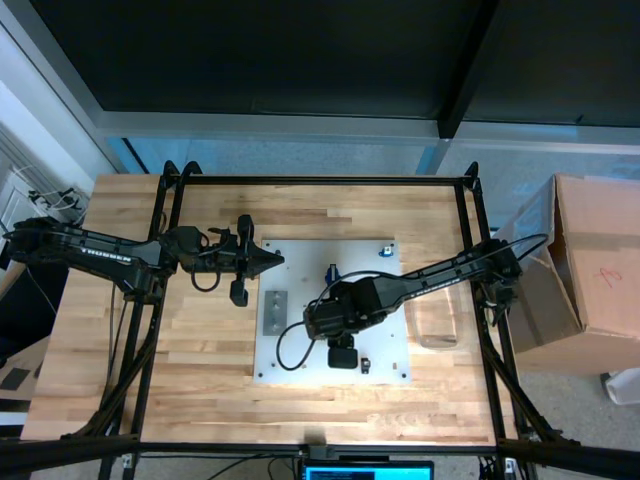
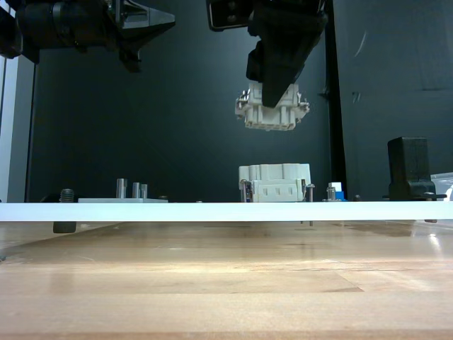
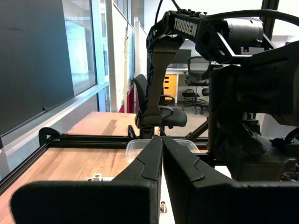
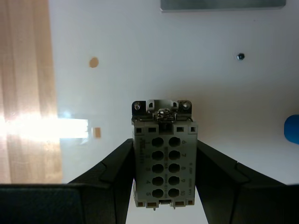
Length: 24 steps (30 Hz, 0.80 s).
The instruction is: Remove the HAN10E connector from the taskboard and place in the container
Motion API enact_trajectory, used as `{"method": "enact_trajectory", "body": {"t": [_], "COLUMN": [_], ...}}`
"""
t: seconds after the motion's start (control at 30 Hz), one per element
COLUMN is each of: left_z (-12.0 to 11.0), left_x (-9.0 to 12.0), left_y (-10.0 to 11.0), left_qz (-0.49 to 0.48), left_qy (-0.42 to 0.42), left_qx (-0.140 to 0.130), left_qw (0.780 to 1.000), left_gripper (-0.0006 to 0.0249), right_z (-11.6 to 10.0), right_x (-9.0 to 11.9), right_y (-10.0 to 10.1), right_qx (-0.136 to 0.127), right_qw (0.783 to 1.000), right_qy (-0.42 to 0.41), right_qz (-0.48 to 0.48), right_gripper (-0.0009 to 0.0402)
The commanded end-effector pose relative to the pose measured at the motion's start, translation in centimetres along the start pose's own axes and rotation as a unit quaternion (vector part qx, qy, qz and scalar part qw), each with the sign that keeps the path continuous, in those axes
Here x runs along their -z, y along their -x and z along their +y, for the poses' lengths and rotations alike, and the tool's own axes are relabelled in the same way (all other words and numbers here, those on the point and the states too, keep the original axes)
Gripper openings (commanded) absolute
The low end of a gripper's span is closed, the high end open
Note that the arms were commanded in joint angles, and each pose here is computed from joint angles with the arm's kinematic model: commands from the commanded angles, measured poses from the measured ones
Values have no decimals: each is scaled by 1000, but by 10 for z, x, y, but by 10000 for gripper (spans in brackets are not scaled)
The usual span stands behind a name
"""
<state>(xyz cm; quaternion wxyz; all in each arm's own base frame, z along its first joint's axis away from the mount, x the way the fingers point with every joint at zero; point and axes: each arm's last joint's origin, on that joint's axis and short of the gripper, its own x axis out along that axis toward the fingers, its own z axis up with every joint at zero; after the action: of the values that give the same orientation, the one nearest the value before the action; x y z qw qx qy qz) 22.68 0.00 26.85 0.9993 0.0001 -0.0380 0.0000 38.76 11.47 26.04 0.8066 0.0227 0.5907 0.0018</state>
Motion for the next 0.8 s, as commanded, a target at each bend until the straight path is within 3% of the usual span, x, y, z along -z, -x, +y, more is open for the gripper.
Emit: {"method": "enact_trajectory", "body": {"t": [0.03,0.37,0.8], "left_z": [0,0,0], "left_x": [0,0,0], "left_y": [0,0,0], "left_qz": [0,0,0], "left_qy": [0,0,0], "left_qx": [0,0,0], "left_qw": [1000,1000,1000], "left_gripper": [0,0,0], "right_z": [7,32,62], "right_x": [3,28,102], "right_y": [2,20,25], "right_qx": [-2,-16,-16], "right_qw": [1000,1000,999], "right_qy": [4,-7,-8], "right_qz": [0,-1,45], "right_gripper": [7,7,7]}}
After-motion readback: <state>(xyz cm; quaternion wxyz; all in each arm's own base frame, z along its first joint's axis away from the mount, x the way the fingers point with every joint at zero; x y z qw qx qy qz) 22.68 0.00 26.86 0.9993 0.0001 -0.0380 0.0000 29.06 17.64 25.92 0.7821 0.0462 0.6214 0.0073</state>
